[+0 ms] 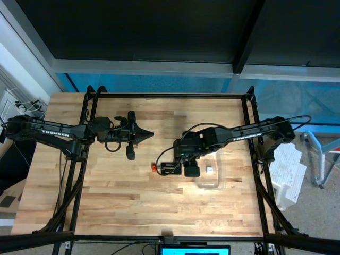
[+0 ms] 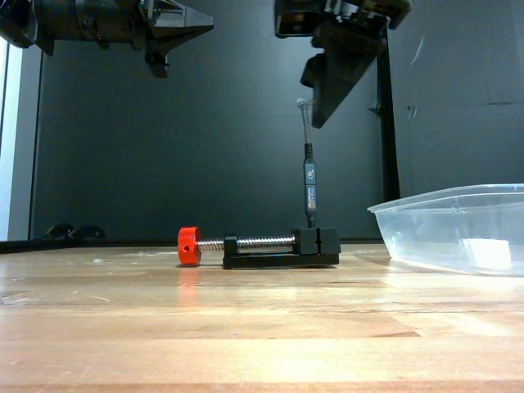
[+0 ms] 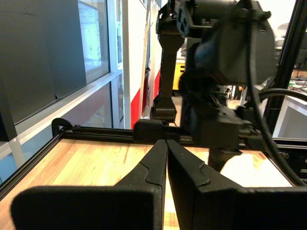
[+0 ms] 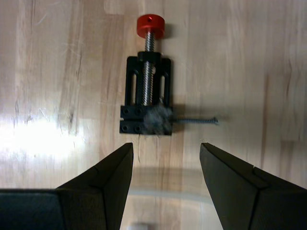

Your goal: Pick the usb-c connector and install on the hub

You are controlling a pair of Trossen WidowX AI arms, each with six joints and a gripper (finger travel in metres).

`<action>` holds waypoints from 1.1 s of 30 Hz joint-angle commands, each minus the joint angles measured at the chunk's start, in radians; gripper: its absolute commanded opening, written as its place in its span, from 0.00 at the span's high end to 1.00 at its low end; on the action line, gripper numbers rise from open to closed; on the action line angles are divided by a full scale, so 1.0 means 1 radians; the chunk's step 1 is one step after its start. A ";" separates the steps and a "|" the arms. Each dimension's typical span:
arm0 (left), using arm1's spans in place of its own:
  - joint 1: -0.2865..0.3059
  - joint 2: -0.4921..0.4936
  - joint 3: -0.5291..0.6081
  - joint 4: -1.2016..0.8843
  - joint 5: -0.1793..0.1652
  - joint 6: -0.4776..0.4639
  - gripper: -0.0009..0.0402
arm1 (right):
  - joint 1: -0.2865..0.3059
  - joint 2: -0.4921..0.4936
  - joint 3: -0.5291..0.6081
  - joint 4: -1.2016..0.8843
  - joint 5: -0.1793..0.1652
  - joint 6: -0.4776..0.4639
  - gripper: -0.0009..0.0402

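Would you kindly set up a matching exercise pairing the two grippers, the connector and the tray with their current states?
1. left gripper
2. right gripper
3. connector
4. tray

A. open, above the hub
B. upright on the hub
C. shut, parked away from the hub
D. clear, on the table beside the hub

Pairs: 1-C, 2-A, 3-B, 4-D

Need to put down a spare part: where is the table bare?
Bare wood: the wide near strip between the hub, clear tray and the near edge of the table. Crowded at centre: open right gripper hangs over the hub; shut left gripper hovers farther back-left.
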 commanded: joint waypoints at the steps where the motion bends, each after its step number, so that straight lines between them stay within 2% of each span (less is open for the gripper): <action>1: 0.000 0.001 0.000 0.000 0.000 0.000 0.98 | -0.009 -0.082 -0.074 0.061 0.000 0.001 0.51; 7: 0.000 0.001 0.000 0.000 0.000 0.000 0.98 | -0.041 -0.239 -0.203 0.261 0.000 -0.007 0.51; 14: 0.000 0.000 0.000 0.000 0.000 0.000 0.98 | -0.103 -0.414 -0.351 0.599 -0.002 -0.051 0.51; 19: 0.000 0.000 0.000 0.000 0.000 0.000 0.98 | -0.135 -0.511 -0.449 0.790 -0.019 -0.049 0.51; 21: 0.000 0.000 0.000 0.000 0.000 0.000 0.98 | -0.142 -0.541 -0.488 0.860 -0.036 -0.045 0.52; 25: 0.000 0.000 0.000 0.000 0.000 0.000 0.98 | -0.143 -0.584 -0.563 0.988 -0.037 -0.042 0.58; 28: 0.000 0.000 0.000 0.000 0.000 0.000 0.98 | -0.143 -0.610 -0.616 1.071 -0.064 -0.041 0.67; 33: 0.000 0.000 0.000 0.000 0.000 0.000 0.98 | -0.143 -0.634 -0.671 1.137 -0.061 -0.040 0.82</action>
